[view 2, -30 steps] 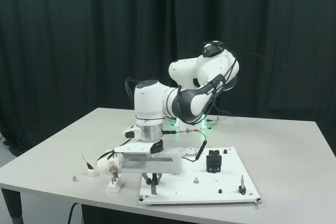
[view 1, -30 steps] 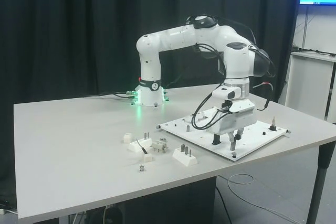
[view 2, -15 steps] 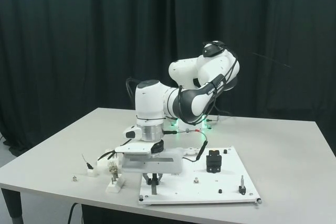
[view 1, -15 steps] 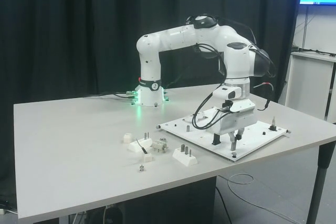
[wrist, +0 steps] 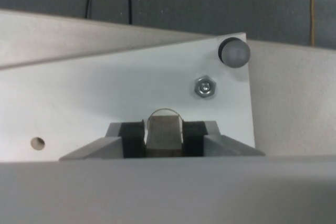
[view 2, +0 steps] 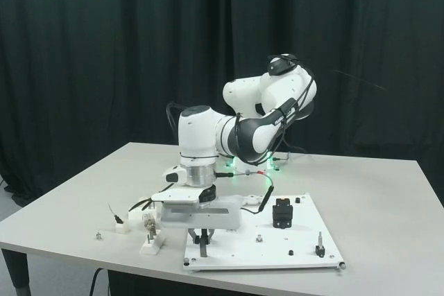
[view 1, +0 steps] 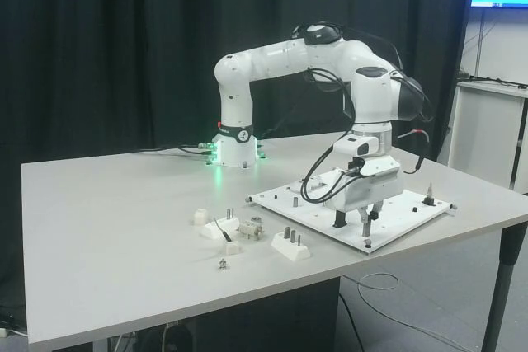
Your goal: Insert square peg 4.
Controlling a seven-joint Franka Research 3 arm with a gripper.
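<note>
Gripping the peg (wrist: 164, 132) between my fingers (wrist: 132, 139), I hold my claw (view 1: 353, 218) low over the white board (wrist: 105, 98), near its corner by the nut (wrist: 205, 87). To seat it well I should keep it upright, square to its hole, and press gently.

Matt white board (wrist: 105, 87), shiny metal nut (wrist: 205, 87), dull grey peg (wrist: 164, 135).

White arm (view 1: 280, 59), grey table (view 1: 107, 220), white board (view 2: 291, 247), black curtain (view 2: 104, 53)
</note>
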